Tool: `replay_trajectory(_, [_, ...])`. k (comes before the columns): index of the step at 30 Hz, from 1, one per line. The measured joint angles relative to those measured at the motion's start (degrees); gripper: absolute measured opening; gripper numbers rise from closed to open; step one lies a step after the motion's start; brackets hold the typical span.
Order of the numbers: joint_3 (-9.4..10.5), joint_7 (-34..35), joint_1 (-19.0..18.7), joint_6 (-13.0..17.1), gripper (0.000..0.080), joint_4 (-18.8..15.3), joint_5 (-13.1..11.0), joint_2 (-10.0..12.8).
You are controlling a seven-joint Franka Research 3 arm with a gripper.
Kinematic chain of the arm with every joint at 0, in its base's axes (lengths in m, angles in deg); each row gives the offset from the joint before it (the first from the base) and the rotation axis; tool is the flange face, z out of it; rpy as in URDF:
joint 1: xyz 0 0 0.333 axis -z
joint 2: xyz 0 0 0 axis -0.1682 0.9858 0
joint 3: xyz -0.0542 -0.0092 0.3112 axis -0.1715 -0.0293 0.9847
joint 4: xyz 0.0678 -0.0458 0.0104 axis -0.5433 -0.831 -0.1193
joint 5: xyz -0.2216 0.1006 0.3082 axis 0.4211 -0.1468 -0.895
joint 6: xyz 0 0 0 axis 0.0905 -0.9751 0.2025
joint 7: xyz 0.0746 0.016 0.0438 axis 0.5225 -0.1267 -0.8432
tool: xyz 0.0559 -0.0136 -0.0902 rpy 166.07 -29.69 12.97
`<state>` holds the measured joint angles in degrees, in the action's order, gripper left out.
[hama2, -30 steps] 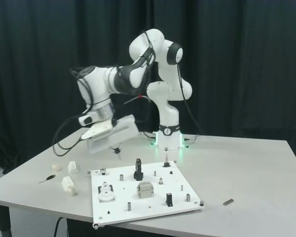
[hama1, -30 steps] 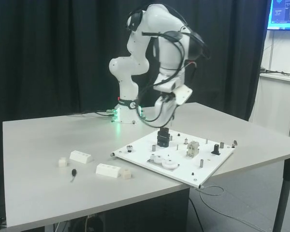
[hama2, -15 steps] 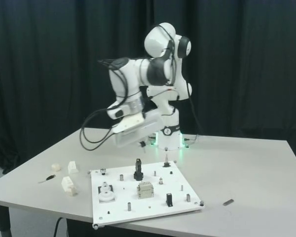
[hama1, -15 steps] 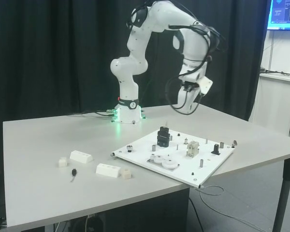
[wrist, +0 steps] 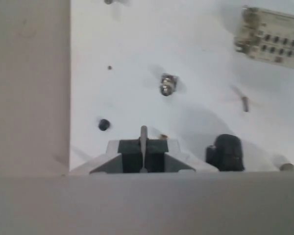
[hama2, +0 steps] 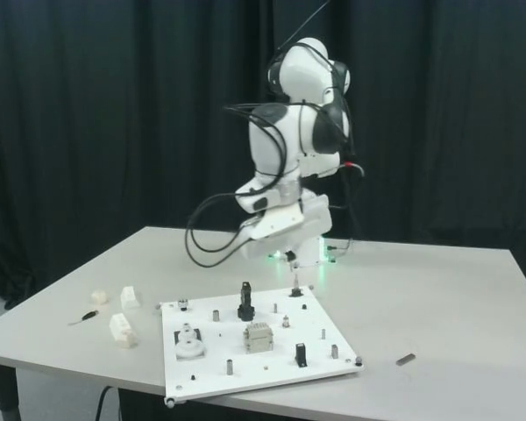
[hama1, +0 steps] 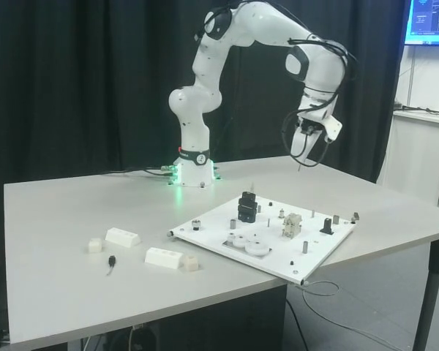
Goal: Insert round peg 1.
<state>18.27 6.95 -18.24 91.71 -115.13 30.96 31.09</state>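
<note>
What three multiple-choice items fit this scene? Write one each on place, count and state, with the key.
1. Where is the end effector? A. resting on the table B. in the air over the white board C. pressed into it
2. How many white blocks lie on the table? A. one B. seven C. four
3. What does the end effector hold? A. a round peg B. nothing C. a white block
Key: 1 B, the wrist view looks down on the board; 2 C, four show beside the board; 3 A, a thin peg sits between its fingers.
</note>
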Motion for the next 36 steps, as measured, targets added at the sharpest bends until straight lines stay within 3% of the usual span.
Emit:
replay_trajectory(10, [2.71,2.79,-1.23,0.64,0.0016,-1.04,2.55,-0.05])
replay_trajectory(16, [4.5,5.04,-1.25,2.82,0.0016,-3.01,3.34,-0.84])
replay_trajectory(28, [6.41,13.86,-1.33,11.88,0.0016,-11.17,6.72,-3.98])
replay_trajectory(36, [6.88,15.66,-1.35,18.24,0.0016,-17.83,7.36,-6.27])
